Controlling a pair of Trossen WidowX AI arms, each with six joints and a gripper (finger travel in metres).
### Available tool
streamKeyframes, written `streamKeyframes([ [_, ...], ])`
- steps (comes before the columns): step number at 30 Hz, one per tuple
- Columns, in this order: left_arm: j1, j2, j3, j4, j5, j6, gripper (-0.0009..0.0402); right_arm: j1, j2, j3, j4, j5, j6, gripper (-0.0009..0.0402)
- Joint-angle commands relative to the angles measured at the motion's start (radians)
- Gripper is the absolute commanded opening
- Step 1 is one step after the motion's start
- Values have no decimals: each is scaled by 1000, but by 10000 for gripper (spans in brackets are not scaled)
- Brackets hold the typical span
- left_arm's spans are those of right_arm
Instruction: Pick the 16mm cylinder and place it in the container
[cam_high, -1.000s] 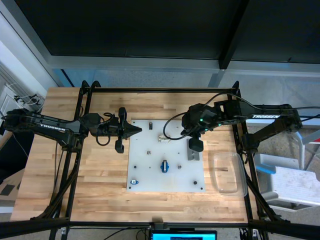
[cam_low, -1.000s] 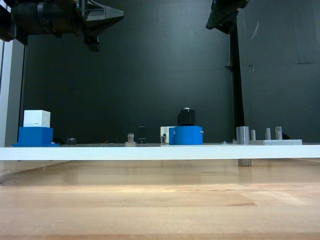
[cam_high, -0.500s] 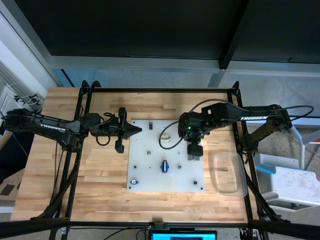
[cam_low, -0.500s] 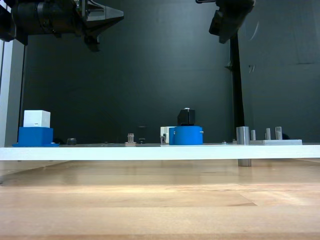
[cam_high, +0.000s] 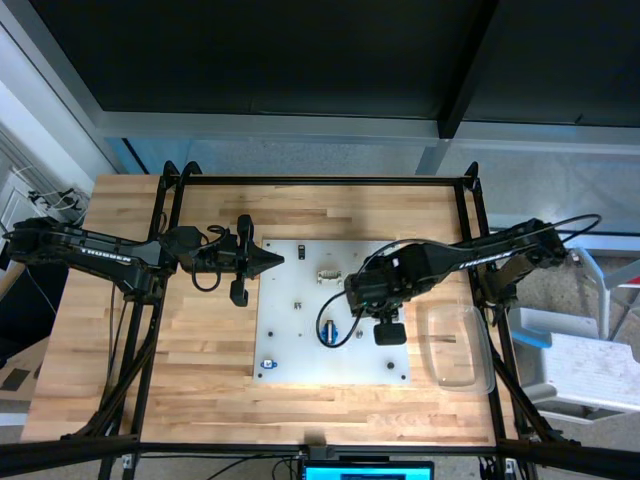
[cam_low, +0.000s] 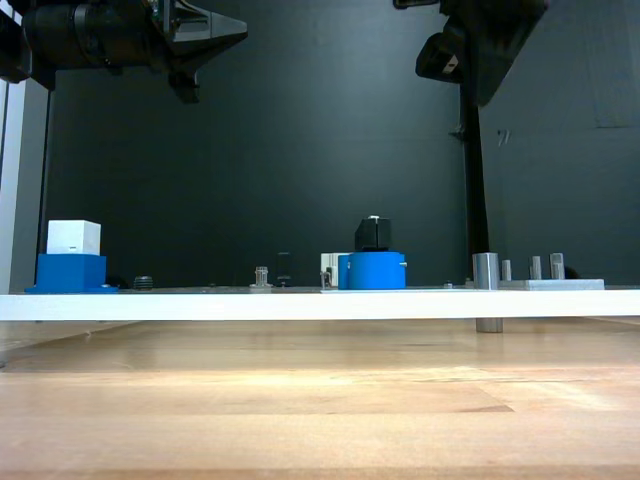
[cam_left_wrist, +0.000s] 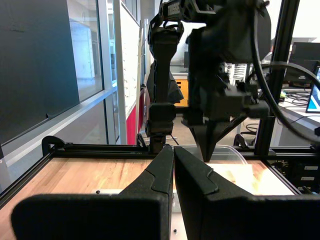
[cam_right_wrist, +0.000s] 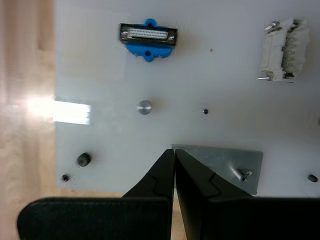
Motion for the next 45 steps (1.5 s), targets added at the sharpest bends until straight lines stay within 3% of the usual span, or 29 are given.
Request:
streamKeyframes([
  [1,0,0,0,0,1,0,0,11,24,-1,3,11,19,6],
  [11,0,0,0,0,0,0,0,21,88,-6,31,16,57,122],
  [18,0,0,0,0,0,0,0,34,119,-23,60,60,61,172],
  [32,0,0,0,0,0,0,0,83,135,-153,211,59,68,186],
  [45,0,0,0,0,0,0,0,94,169,-203,301,60,82,185],
])
